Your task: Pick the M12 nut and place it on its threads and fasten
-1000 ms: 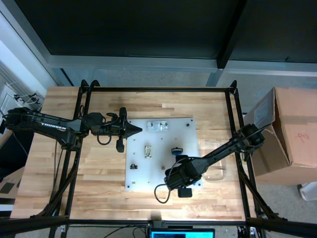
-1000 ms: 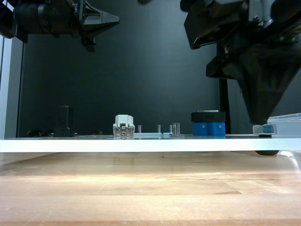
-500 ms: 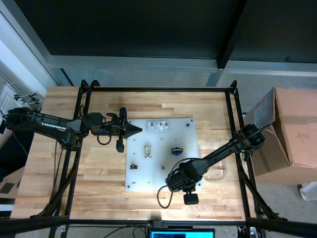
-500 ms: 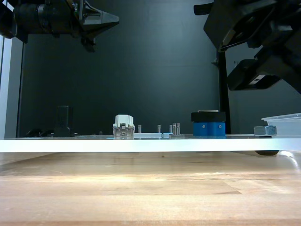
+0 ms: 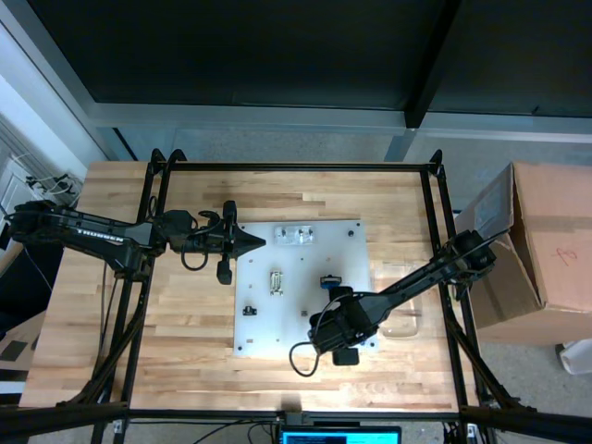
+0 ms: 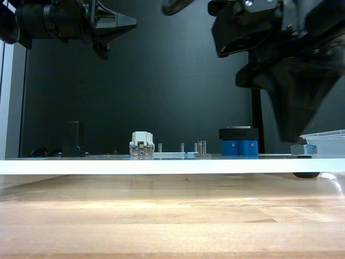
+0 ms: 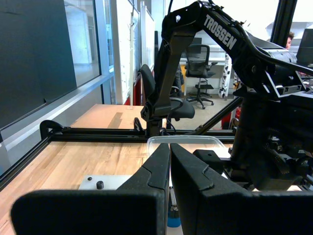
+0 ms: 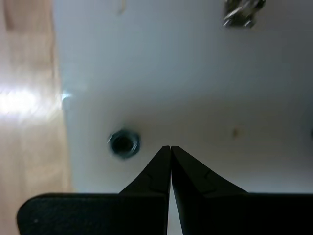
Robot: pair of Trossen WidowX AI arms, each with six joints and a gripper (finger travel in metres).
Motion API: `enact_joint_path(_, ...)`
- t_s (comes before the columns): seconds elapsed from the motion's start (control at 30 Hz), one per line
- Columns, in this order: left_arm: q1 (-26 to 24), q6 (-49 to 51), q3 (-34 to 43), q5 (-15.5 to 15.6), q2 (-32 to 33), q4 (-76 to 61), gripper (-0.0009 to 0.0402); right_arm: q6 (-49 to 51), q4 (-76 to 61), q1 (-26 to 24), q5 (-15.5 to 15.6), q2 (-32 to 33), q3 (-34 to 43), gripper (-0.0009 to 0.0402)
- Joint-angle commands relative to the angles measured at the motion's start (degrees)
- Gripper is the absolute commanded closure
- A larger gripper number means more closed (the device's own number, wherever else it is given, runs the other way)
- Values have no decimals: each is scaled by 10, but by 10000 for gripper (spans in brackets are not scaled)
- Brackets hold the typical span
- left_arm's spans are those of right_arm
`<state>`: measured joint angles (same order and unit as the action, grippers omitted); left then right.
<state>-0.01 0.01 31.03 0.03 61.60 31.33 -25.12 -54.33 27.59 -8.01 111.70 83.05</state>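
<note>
Hovering above nut [image 8: 123,143] on board [image 5: 268,328], right gripper [image 8: 170,147] closed empty, left gripper [image 7: 169,147] closed aloft

**Q:** What is the lighting condition in the high view?
**A:** Even overhead light. The bench [image 5: 185,314] reads bright and the area beyond it is dark. There are no hard shadows.

**Q:** And the low view?
**A:** Black backdrop. The left claw [image 6: 133,22] and right claw [image 6: 294,137] show as silhouettes without surface detail. A pale glare band crosses the near wood, which is soft.

**Q:** And the wrist views?
**A:** Left: the far room burns out to white. Right: the whole frame is blurred. The nut [image 8: 123,143] is unsharp, a glare spot sits on the wood, and a soft shadow grades across the white board [image 8: 195,63].
</note>
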Motion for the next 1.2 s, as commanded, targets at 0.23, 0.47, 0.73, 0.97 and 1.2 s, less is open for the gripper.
enact_joint_path(0.23, 0, 0, 0, 0, 0, 0, 393, 1, 15, 1, 27, 3, -9, 393)
enact_joint_path(0.47, 0, 0, 0, 0, 0, 0, 393, 14, 3, 2, 200, -1, -9, 393)
enact_joint_path(0.73, 0, 0, 0, 0, 0, 0, 393, 0, -3, 2, 130, -5, -9, 393)
enact_joint_path(0.97, 0, 0, 0, 0, 0, 0, 393, -1, -2, 2, 54, -5, -9, 393)
enact_joint_path(1.2, 0, 0, 0, 0, 0, 0, 393, -2, 0, 2, 57, -5, -9, 393)
